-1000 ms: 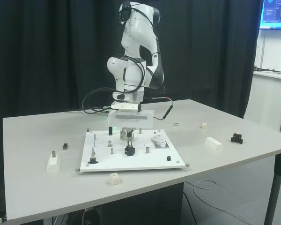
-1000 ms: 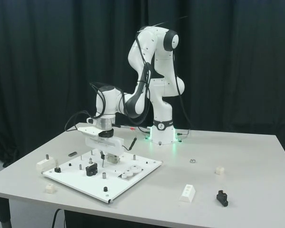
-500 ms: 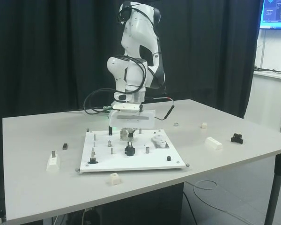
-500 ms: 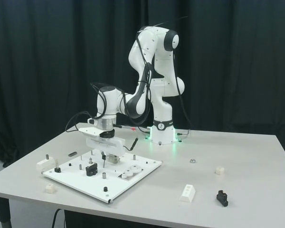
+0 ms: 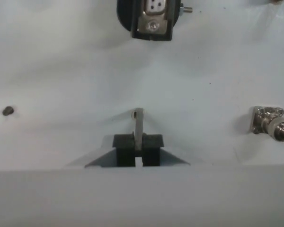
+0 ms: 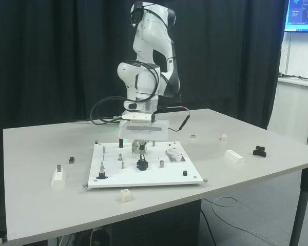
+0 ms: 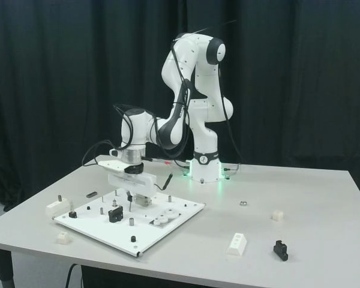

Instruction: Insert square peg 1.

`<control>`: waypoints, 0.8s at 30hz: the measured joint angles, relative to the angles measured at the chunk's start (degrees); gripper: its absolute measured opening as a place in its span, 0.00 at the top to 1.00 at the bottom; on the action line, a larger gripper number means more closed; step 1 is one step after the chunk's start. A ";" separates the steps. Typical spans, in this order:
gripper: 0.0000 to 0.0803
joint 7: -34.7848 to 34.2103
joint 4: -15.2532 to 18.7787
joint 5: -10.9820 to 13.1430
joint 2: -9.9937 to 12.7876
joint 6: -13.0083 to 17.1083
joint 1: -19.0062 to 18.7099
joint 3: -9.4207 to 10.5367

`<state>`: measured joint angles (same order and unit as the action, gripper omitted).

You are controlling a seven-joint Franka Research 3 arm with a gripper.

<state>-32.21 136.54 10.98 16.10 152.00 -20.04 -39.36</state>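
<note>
My pincer (image 5: 138, 158) is closed on the square peg (image 5: 138, 128), a thin grey bar held between my two black fingertips (image 5: 124, 147). I hold it over the middle of the white board (image 6: 143, 177), nearer to its far edge, and I think its tip does not touch yet, though this is hard to see. The peg's long axis is upright and its free end points down at the board. The risk: if the peg is a little turned or tilted against its square hole, the corners will catch on the rim and it will jam or slip in my grip. A black connector (image 5: 151, 19) and a metal fitting (image 5: 270, 126) stand well apart.
</note>
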 joint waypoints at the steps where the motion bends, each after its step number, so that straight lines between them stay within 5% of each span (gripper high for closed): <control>1: 0.97 0.00 0.00 0.00 0.00 0.05 0.04 0.00; 24: 0.97 0.00 0.00 1.02 0.01 0.29 0.11 0.46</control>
<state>-32.21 136.54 12.00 16.11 152.29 -19.93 -38.90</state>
